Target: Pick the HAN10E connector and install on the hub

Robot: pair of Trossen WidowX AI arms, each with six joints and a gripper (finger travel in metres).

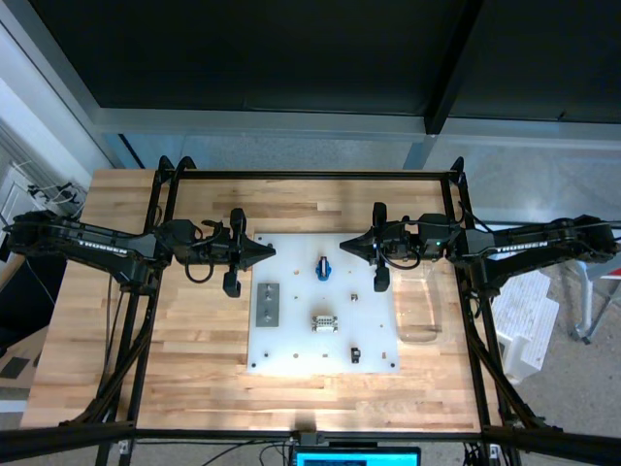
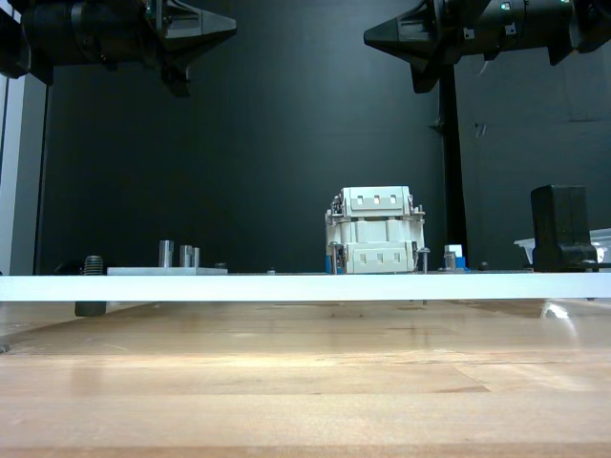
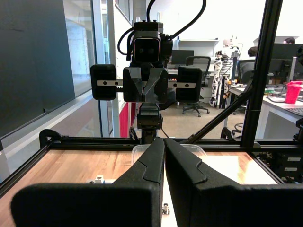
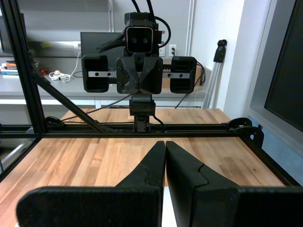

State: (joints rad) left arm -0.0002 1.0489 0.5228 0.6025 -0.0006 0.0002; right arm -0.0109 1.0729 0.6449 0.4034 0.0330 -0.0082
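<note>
Pale beige plastic HAN10E connector [image 1: 325, 322]: likely light, rigid; you pinch its long sides. Left end effector [image 1: 270, 249], right end effector [image 1: 343, 247]: each pressed together, aloft over the white square plate [image 1: 291, 342].

Overhead, table-level; wrist cameras mutually opposed

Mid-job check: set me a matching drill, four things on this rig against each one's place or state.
Things:
1. left gripper
2. right gripper
3. plain grey metal block with two holes
4. small blue piece
Places or states:
A. white square plate's far middle
B. shut, raised, reaching in from the right
C. plate's left part
D. shut, raised, reaching in from the left
Pairs: 1-D, 2-B, 3-C, 4-A
</note>
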